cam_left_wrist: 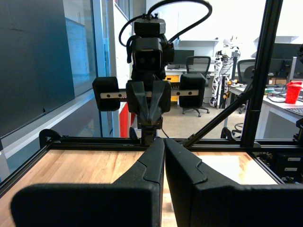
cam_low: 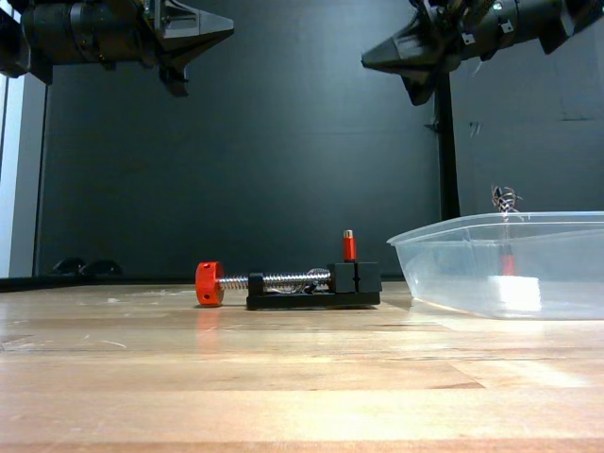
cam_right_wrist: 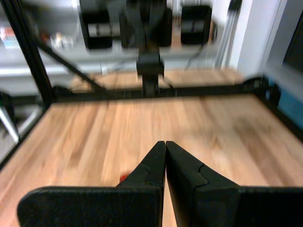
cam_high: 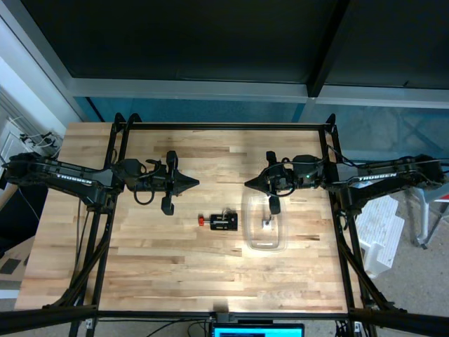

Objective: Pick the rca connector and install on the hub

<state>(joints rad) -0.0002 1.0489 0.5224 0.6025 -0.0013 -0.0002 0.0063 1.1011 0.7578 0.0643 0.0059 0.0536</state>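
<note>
The hub (cam_high: 226, 223) is a small black block with a threaded rod and a red knob (cam_low: 209, 283), lying on the wood at mid-table; a short red post (cam_low: 348, 245) stands on it. The rca connector (cam_low: 508, 261) looks like a small red piece with twisted wire on top, standing on a white base inside the clear tray (cam_high: 266, 242). My left gripper (cam_high: 196, 183) hangs shut and empty, high above the table, left of the hub. My right gripper (cam_high: 247, 184) is also shut and empty, high up, behind the tray. The two point at each other.
The clear plastic tray (cam_low: 444, 269) stands just right of the hub. A black metal frame (cam_high: 224, 126) runs round the table's edges. Bare wood (cam_high: 175, 267) lies in front of the hub and to its left.
</note>
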